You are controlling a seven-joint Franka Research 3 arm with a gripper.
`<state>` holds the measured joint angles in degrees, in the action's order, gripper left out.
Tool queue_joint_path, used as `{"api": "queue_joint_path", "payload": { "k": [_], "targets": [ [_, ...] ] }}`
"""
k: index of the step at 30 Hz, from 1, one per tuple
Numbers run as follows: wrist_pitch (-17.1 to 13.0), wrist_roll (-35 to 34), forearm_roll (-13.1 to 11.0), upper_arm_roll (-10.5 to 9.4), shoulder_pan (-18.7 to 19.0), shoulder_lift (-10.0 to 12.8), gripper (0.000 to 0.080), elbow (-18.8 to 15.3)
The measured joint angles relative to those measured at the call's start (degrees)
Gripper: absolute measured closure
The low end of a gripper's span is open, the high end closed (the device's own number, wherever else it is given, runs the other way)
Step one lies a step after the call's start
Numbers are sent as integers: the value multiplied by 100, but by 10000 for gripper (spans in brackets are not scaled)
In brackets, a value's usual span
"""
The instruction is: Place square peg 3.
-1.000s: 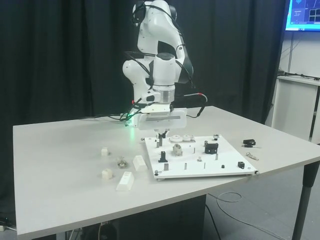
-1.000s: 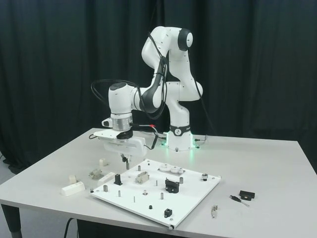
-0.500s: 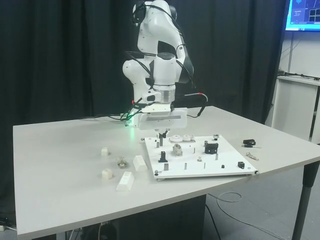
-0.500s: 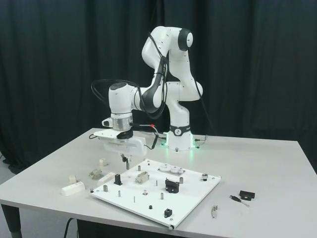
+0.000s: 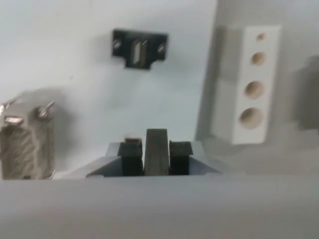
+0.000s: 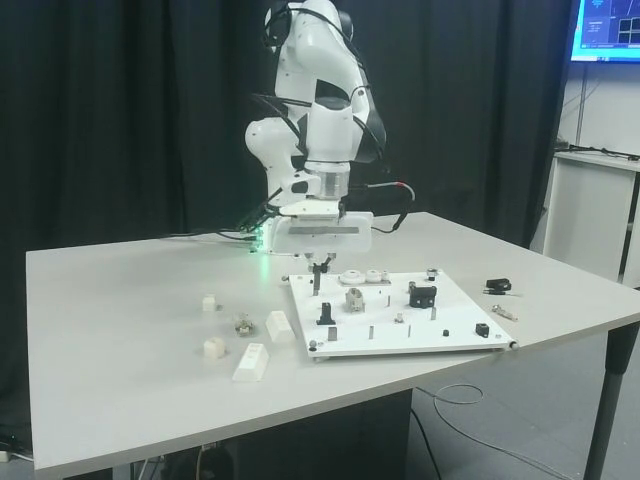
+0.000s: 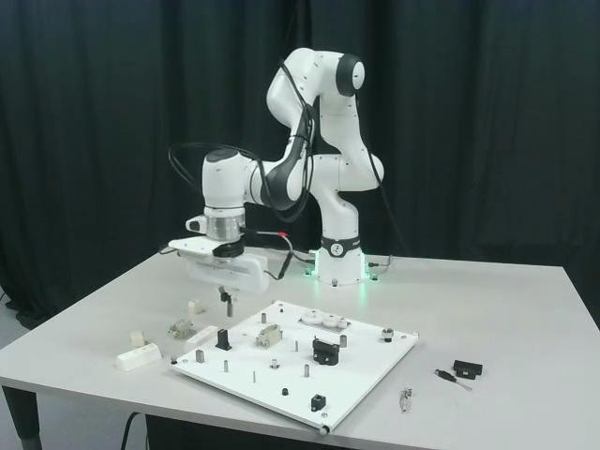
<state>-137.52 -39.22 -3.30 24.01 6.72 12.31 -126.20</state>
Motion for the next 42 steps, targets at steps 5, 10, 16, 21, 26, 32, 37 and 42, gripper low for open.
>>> {"api": "queue_joint_path", "payload": {
  "k": [5, 10, 16, 21, 26, 32, 37, 42],
  "targets": [
    [-159, -108, 164, 111, -5, 15, 692, 83],
    [-427, -224, 216, 232, -24, 81, 692, 156],
    [-807, -225, 220, 398, -41, 271, 692, 322],
    [-1048, -225, 219, 514, -69, 499, 692, 529],
    [-1221, -344, 200, 558, -161, 767, 692, 781],
    [-1275, -722, 28, 556, -305, 1115, 692, 1114],
    [-1270, -845, -246, 549, -401, 1380, 692, 1358],
    [-1268, -935, -647, 546, -468, 1579, 692, 1517]
  ]
}}
